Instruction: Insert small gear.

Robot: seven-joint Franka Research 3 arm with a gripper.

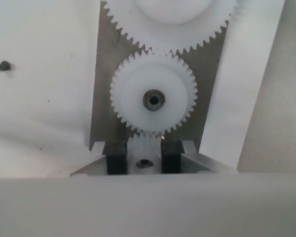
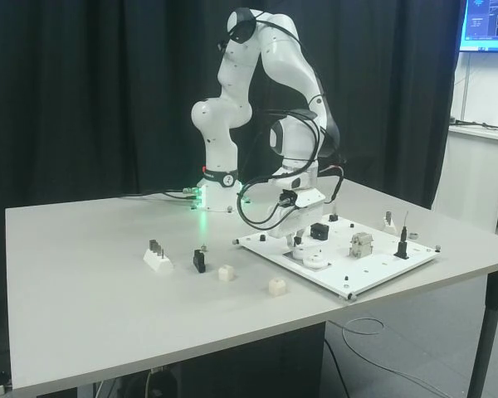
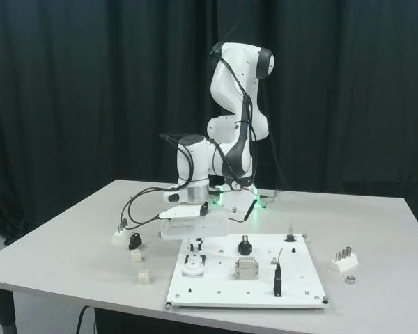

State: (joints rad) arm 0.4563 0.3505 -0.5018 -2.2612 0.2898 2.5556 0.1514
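A robotics lab. A white robot arm is bolted to a grey desk in front of black curtains. A white assembly board with small mounted parts lies on the desk, and a monitor glows in a corner.

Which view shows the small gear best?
The wrist view: the small gear sits between the black fingers, meeting the middle gear. In both room views the gripper hides it, low over the white board.
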